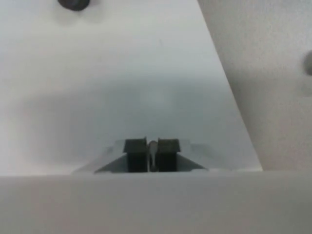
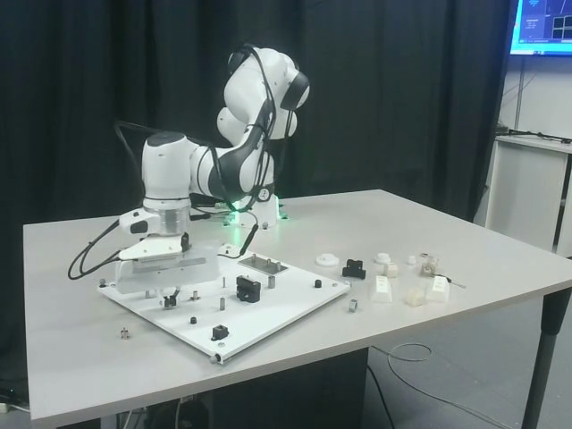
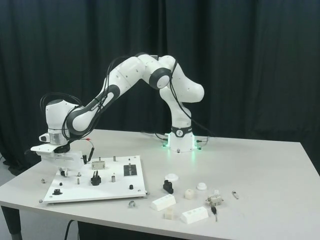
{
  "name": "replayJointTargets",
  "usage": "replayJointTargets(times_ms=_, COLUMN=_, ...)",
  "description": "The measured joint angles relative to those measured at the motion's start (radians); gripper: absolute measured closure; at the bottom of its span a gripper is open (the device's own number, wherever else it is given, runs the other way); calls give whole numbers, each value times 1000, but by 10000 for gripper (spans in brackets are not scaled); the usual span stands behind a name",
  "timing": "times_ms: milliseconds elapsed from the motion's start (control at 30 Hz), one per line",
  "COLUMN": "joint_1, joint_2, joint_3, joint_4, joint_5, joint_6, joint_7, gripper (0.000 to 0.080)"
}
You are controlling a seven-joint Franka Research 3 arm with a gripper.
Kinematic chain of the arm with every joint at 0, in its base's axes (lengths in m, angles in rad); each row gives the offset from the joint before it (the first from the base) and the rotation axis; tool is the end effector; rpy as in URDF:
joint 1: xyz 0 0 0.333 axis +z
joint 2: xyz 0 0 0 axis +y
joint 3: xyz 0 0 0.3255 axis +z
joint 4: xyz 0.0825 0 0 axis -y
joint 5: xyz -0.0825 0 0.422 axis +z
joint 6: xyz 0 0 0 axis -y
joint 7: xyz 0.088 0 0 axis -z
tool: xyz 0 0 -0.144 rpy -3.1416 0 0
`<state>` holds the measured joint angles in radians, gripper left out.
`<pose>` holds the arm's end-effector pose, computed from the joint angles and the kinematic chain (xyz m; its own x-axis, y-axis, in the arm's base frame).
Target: Remove round peg 1.
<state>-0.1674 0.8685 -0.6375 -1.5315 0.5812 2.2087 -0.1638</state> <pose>0.5743 -0.4667 0.1568 0.6820 -0.7313 0.0077 -0.7314 -0.6818 0.0136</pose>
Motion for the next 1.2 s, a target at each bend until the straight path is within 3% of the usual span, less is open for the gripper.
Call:
replayJointTargets(times_ms=33, joint_1=1, joint_2=-1, joint_3=0, joint_4=0, joint_5=0, joint_6=0, joint_7=2, gripper=648)
replayJointTargets(times_ms=67, joint_1=1, joint_2=-1, joint_3=0, joint_4=0, joint_5=0, joint_6=1, joint_7=4, gripper=760)
replayJointTargets(times_ms=267, joint_1=1, joint_2=-1, joint_3=0, joint_4=-1, joint_5=0, joint_6=3, joint_7=6, gripper=785)
replayJointTargets(times_ms=667, joint_1=1, joint_2=-13, joint_3=-4, joint_4=-5, joint_5=-3, joint_6=0, joint_7=6, gripper=785)
replayJointTargets(times_ms=1200, joint_1=2, joint_2=-114, joint_3=-27, joint_4=-20, joint_5=-59, joint_6=-76, joint_7=19, gripper=787)
